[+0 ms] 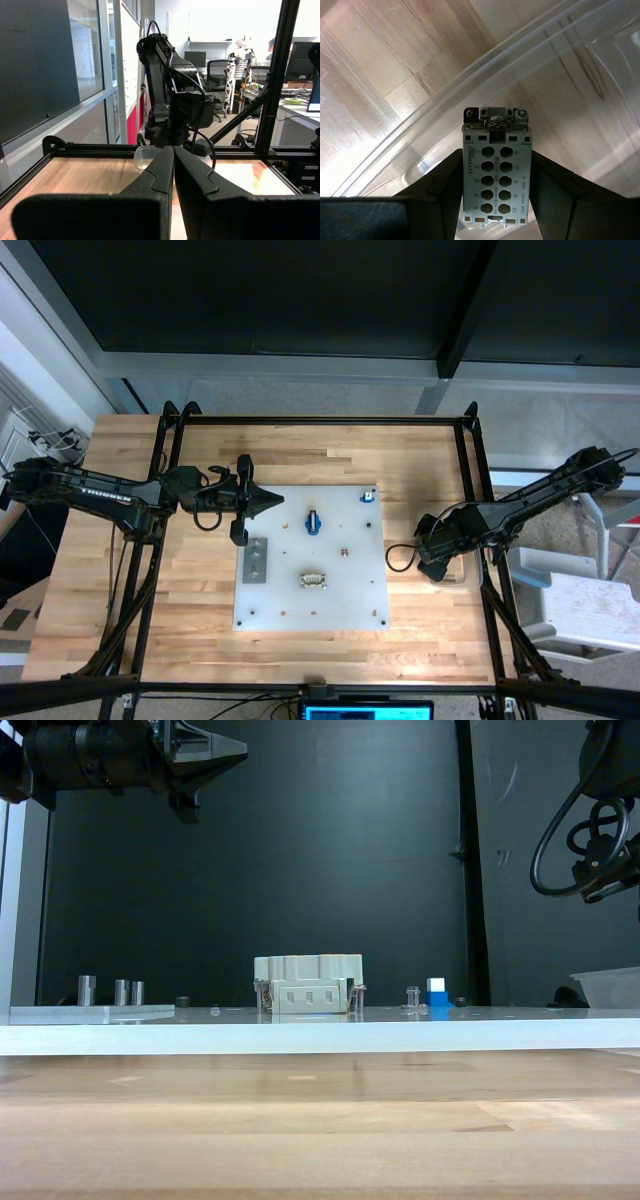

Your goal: Remove the HAN10-E connector and place it in the container

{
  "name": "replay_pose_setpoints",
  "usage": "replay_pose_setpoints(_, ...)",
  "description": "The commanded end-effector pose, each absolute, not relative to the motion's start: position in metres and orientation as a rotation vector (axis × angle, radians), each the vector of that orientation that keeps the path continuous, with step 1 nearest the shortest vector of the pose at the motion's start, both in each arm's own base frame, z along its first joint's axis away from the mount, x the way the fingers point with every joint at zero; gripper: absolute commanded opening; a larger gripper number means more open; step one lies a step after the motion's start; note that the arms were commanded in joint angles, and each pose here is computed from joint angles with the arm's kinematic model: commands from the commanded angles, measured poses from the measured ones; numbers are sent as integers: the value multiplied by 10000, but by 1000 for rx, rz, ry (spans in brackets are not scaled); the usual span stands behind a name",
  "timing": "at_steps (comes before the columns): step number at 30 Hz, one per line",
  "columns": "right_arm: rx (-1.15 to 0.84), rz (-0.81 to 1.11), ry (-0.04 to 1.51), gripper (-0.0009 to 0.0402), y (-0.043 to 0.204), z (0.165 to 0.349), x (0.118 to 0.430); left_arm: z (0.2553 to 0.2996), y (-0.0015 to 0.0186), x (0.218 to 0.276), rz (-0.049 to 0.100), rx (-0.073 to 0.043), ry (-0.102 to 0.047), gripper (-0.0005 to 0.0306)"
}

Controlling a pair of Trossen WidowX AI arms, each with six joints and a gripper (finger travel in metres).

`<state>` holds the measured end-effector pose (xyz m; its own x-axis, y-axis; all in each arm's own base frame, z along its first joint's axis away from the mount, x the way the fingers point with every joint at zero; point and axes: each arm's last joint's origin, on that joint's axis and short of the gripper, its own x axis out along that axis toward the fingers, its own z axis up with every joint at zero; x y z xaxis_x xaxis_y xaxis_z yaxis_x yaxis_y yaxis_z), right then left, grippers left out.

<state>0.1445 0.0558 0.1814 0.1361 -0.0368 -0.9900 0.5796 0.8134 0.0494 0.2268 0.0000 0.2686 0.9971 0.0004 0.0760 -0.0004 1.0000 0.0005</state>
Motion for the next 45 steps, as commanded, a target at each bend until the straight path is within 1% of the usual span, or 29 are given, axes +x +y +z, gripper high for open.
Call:
replay_pose_setpoints(1,469,-460,1376,67,558,1813,1446,2685,0,2269,0,1,-76,0)
replay_pose_setpoints(17,462,-454,1378,182,559,1813,1445,2685,0,2269,0,1,-76,0)
replay_pose_setpoints(26,461,-454,1378,231,561,1813,1444,2685,0,2269,0,1,-76,0)
replay_pose_setpoints(29,461,-453,1378,238,561,1814,1444,2685,0,2269,0,1,-76,0)
replay_pose_setpoints(36,468,-446,1384,238,566,1827,1446,2685,0,2269,0,1,-76,0)
replay_pose_setpoints(41,447,-438,1396,229,568,1914,1453,2685,0,2269,0,1,-76,0)
replay_pose_setpoints(45,438,-431,1399,213,572,1985,1464,2686,0,2268,0,1,-76,0)
